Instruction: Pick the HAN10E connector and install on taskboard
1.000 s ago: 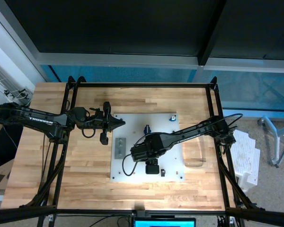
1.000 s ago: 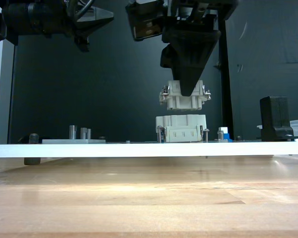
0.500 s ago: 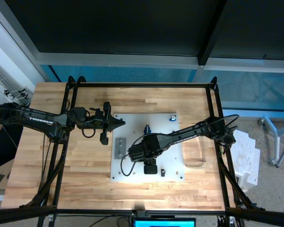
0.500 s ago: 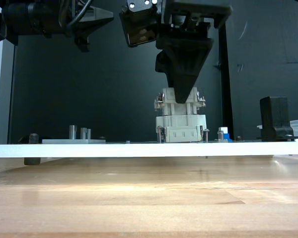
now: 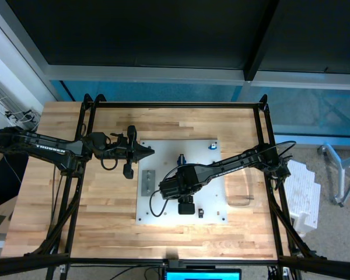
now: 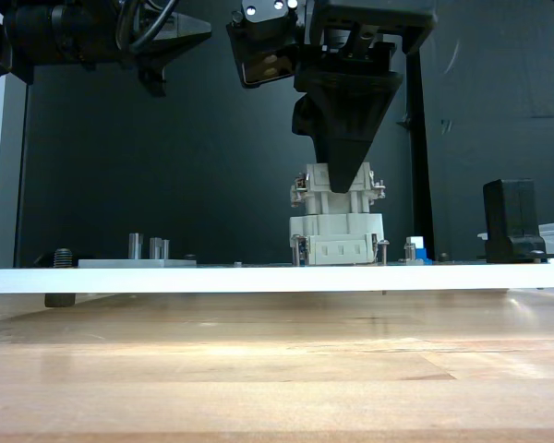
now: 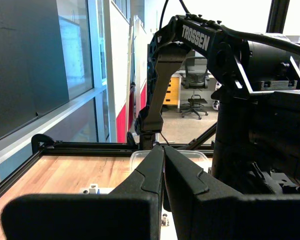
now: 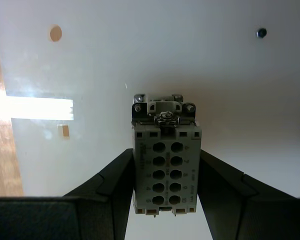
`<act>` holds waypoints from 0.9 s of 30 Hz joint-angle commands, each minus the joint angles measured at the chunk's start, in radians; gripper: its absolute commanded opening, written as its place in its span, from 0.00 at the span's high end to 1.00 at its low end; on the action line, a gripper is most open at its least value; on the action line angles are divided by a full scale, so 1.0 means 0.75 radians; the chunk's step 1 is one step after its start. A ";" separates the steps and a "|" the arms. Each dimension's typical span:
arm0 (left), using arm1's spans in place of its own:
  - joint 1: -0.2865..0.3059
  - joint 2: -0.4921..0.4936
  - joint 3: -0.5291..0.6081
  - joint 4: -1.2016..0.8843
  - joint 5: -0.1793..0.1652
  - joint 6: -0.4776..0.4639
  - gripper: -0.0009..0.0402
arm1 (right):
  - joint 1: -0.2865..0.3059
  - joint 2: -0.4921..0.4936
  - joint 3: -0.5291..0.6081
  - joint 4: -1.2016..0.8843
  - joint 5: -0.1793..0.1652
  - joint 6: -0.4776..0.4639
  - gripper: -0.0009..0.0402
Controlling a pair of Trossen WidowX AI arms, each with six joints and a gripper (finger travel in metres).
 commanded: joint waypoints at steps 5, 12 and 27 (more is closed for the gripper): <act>0.000 0.000 0.000 0.001 0.000 0.000 0.98 | 0.001 0.001 -0.003 0.011 0.001 -0.011 0.80; 0.000 0.000 0.000 0.001 0.000 0.000 0.98 | -0.002 0.001 -0.013 0.015 0.000 -0.017 0.80; 0.000 0.000 0.000 0.001 0.000 0.000 0.98 | -0.003 0.001 -0.049 0.045 0.000 -0.018 0.80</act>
